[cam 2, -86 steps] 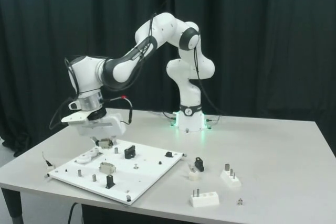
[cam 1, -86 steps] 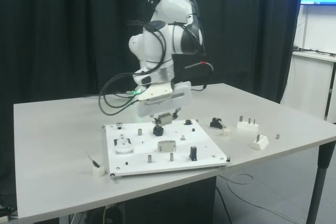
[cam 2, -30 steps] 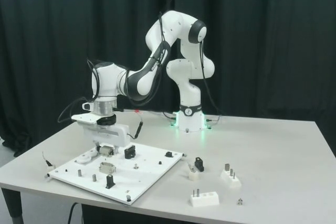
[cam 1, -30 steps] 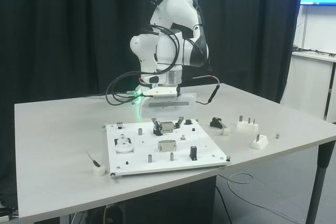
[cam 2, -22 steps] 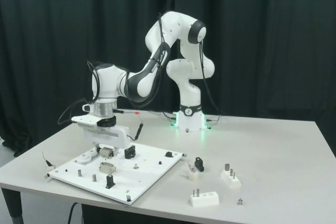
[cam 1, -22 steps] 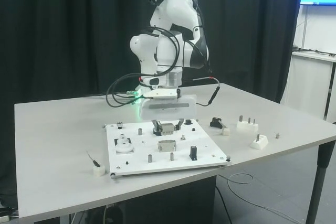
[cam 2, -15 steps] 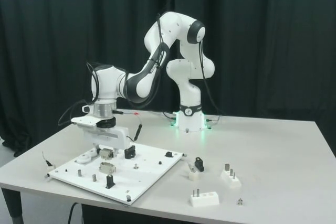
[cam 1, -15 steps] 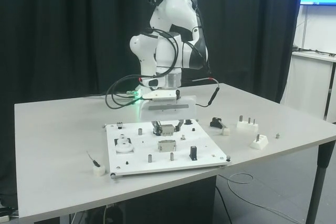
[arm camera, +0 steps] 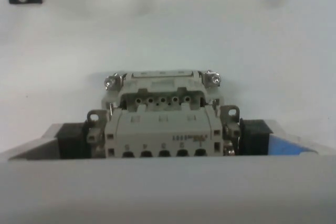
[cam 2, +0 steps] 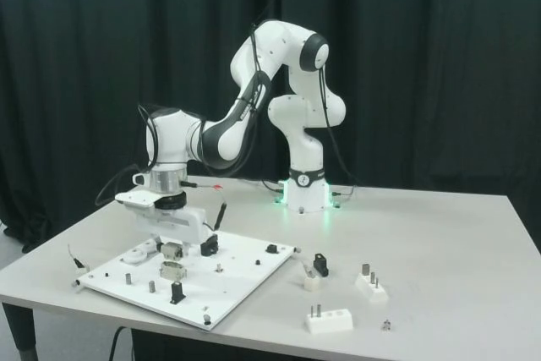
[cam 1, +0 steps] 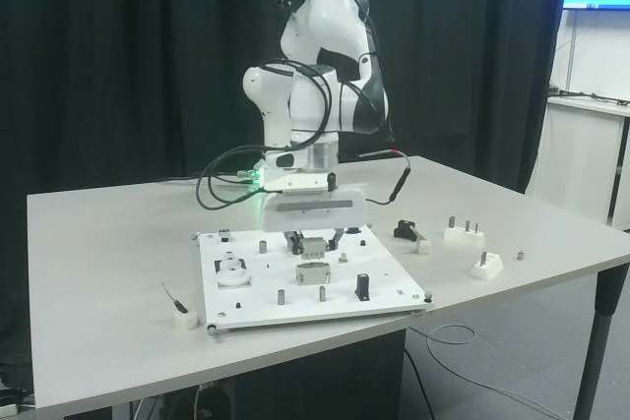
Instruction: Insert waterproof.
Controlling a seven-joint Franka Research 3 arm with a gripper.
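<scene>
The waterproof connector [arm camera: 163,132] is hanging pinched between the black fingers [arm camera: 71,140] of the gripper [cam 1: 314,239], just above its mating socket [arm camera: 161,88] on the white board [cam 1: 251,304]. From where I'm standing, the pickup is looking done and the two halves are looking lined up, but not yet pressed together; the final push down is remaining. The plug is showing as a grey block with a row of five dark holes and screw tabs at its corners.
</scene>
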